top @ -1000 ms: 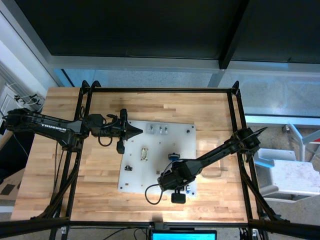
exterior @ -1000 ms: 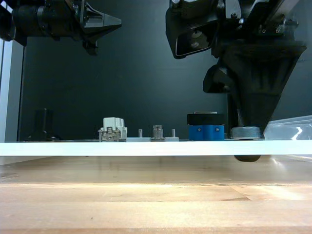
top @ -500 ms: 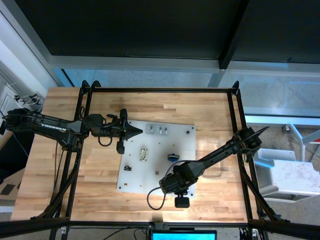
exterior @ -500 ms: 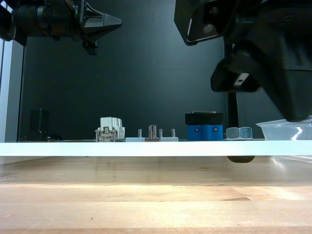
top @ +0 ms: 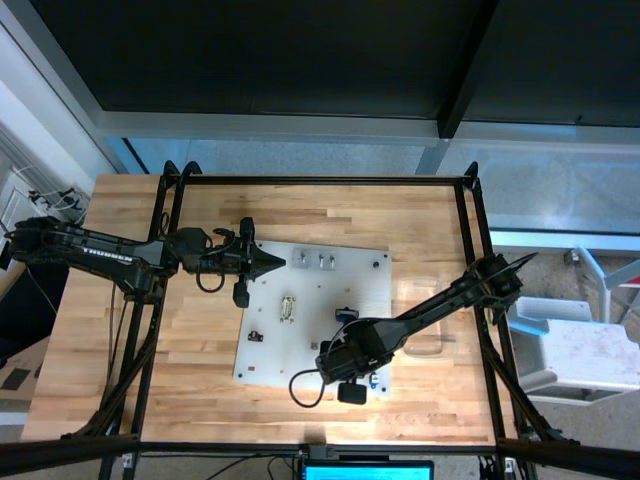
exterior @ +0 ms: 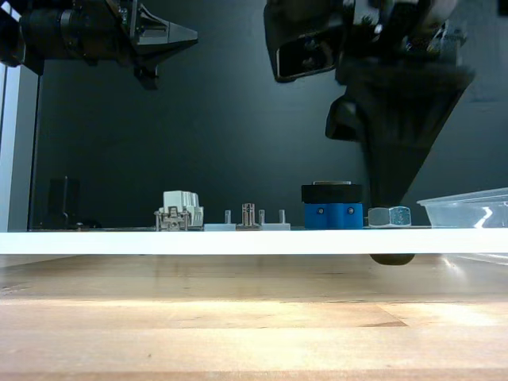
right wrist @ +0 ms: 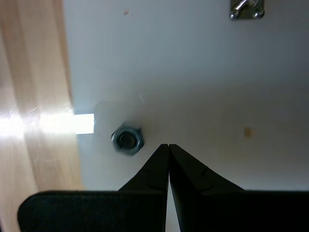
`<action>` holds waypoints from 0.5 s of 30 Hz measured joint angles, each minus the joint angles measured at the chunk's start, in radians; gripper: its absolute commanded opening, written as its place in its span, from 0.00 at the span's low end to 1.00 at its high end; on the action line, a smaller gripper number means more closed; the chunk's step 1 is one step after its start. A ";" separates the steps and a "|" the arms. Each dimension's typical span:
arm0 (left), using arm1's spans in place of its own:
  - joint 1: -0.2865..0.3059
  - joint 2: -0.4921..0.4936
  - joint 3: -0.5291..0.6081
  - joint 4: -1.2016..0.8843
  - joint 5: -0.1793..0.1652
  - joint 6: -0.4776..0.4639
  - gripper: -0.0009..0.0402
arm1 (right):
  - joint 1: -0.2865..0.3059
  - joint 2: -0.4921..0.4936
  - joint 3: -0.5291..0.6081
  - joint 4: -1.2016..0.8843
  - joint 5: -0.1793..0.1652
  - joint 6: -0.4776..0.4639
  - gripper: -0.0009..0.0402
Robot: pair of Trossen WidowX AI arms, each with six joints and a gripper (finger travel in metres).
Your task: Pick the M12 fastener and fasten on the M12 threads
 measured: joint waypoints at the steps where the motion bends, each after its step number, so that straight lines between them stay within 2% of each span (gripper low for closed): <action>1: 0.000 0.000 0.000 0.000 0.000 0.000 0.02 | 0.000 0.004 0.000 0.006 -0.002 0.002 0.02; 6: 0.000 0.000 0.000 0.000 0.000 0.000 0.02 | 0.002 0.006 0.000 0.008 -0.022 0.006 0.02; 10: 0.000 0.000 0.000 0.000 0.000 0.000 0.02 | 0.001 0.007 0.000 0.009 -0.092 0.010 0.02; 15: 0.000 0.000 0.000 0.000 0.000 0.000 0.02 | 0.004 0.007 0.000 0.021 -0.119 0.010 0.02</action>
